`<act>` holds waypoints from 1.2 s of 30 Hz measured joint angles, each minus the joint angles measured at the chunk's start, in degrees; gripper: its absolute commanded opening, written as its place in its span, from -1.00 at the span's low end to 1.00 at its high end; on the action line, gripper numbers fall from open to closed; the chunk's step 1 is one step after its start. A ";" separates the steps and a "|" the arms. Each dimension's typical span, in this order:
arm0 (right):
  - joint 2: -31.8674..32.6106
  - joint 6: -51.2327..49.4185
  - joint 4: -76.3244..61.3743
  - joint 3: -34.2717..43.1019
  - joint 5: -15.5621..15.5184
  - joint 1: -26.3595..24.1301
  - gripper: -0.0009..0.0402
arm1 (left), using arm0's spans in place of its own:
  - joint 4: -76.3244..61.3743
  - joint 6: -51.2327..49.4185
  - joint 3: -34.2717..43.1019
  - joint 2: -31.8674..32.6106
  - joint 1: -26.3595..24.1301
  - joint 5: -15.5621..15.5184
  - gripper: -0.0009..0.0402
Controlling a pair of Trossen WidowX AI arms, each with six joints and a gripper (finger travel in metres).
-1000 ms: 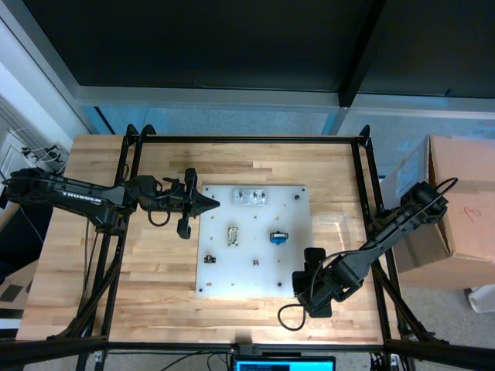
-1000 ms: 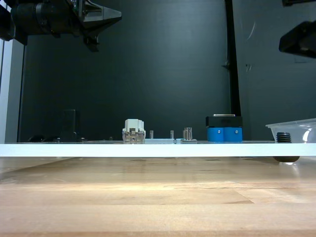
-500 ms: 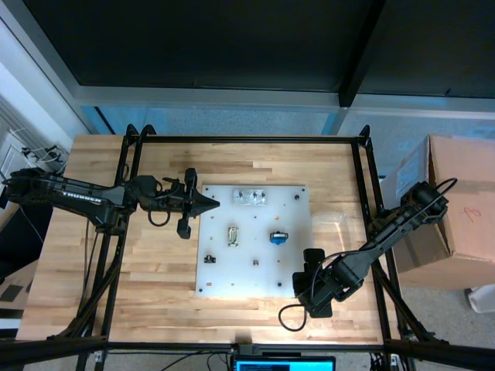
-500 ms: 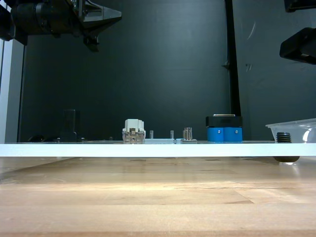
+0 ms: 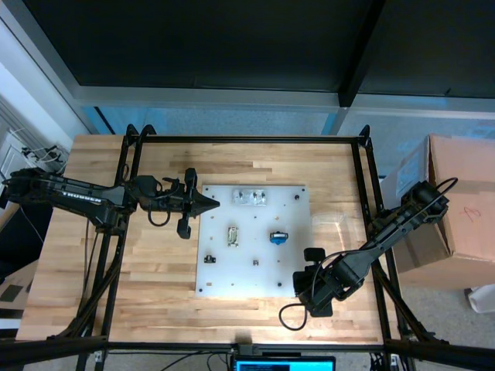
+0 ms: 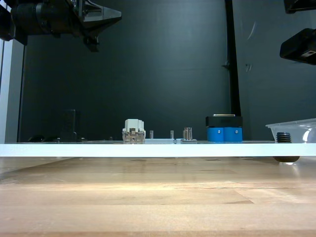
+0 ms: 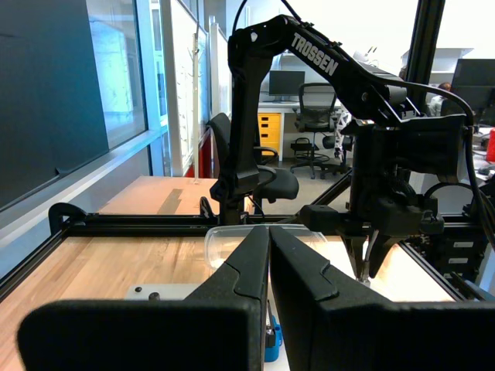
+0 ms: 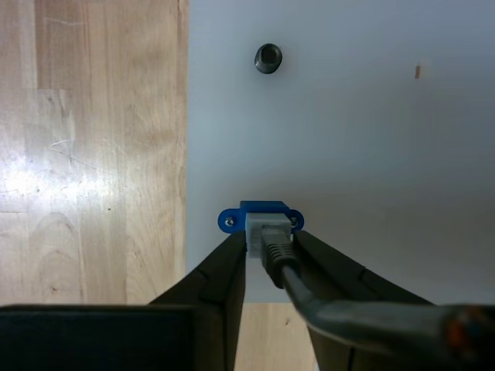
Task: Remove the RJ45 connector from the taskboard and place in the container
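Note:
The RJ45 connector point(image 8: 267, 230) is a grey plug with a dark cable, sitting in its blue seat point(image 8: 260, 209) near the front right corner of the white taskboard point(image 5: 251, 263). My right gripper point(image 8: 268, 236) hangs straight over it, its fingers point(image 8: 230, 259) shut against both sides of the plug. In the high view the right gripper point(image 5: 308, 280) hides the plug. The clear container point(image 5: 334, 221) stands just right of the board. My left gripper point(image 5: 209, 203) hovers shut above the board's left edge, holding nothing.
The board also carries a white connector block point(image 5: 232, 234), a blue and black part point(image 5: 278, 237) and a silver fitting point(image 5: 250, 199). A black frame point(image 5: 363, 178) rings the table. A cardboard box point(image 5: 452, 209) stands off the right edge.
The right arm has dropped slightly toward the board's front right corner. The plug stays in its seat. The left arm has not moved.

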 measured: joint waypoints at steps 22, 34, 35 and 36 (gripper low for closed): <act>-0.68 0.07 1.33 -1.05 -0.28 -0.02 -0.96 | 0.00 -0.02 0.00 0.00 0.00 -0.02 -0.96; -4.24 0.00 0.39 -0.96 -0.42 -0.13 -0.96 | 0.02 -0.02 0.00 0.00 0.00 -0.02 -0.96; -4.76 0.00 0.22 -0.96 -0.42 -0.17 -0.96 | 0.02 0.00 -0.02 0.00 0.00 -0.02 -0.96; -5.25 0.02 0.13 -0.96 -0.42 -0.24 -0.96 | 0.00 -0.02 0.00 0.00 0.00 -0.02 -0.96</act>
